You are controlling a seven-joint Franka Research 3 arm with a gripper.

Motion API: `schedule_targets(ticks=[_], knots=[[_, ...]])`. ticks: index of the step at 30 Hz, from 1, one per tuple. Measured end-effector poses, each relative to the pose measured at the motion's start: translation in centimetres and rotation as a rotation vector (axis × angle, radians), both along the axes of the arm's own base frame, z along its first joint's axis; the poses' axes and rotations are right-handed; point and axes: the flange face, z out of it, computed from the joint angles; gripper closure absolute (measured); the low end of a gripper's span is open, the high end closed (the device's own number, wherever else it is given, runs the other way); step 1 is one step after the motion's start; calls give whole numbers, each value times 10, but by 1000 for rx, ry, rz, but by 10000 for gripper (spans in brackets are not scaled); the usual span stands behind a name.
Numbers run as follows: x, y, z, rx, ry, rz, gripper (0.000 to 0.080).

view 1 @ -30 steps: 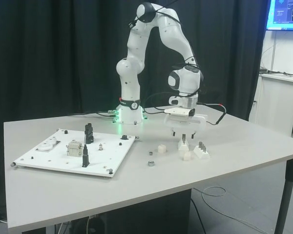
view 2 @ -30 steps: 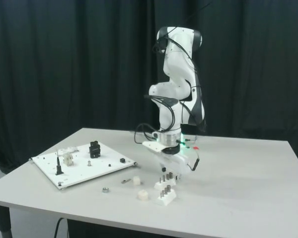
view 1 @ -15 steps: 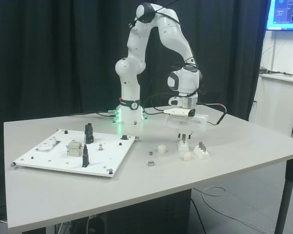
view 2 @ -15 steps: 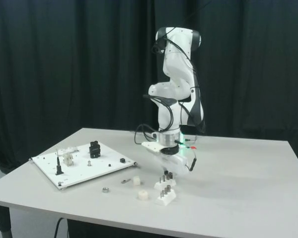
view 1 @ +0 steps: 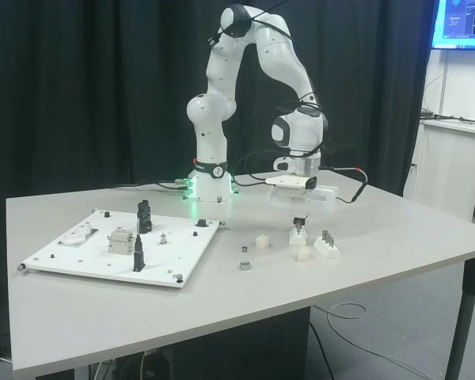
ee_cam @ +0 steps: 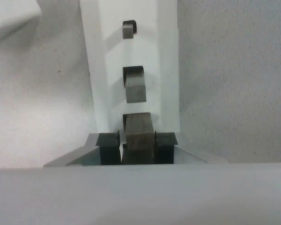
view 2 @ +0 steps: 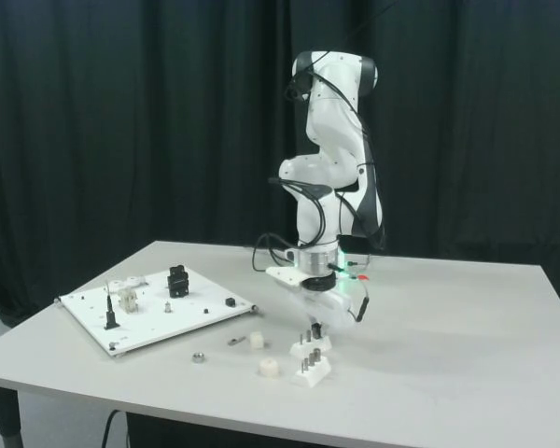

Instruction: Pick square peg 4.

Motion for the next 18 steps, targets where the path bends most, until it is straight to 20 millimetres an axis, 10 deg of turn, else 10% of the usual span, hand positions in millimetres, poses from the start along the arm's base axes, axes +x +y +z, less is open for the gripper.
schedule_targets(ticks=[18], knots=[[1,1,5,8,-5,1,648]])
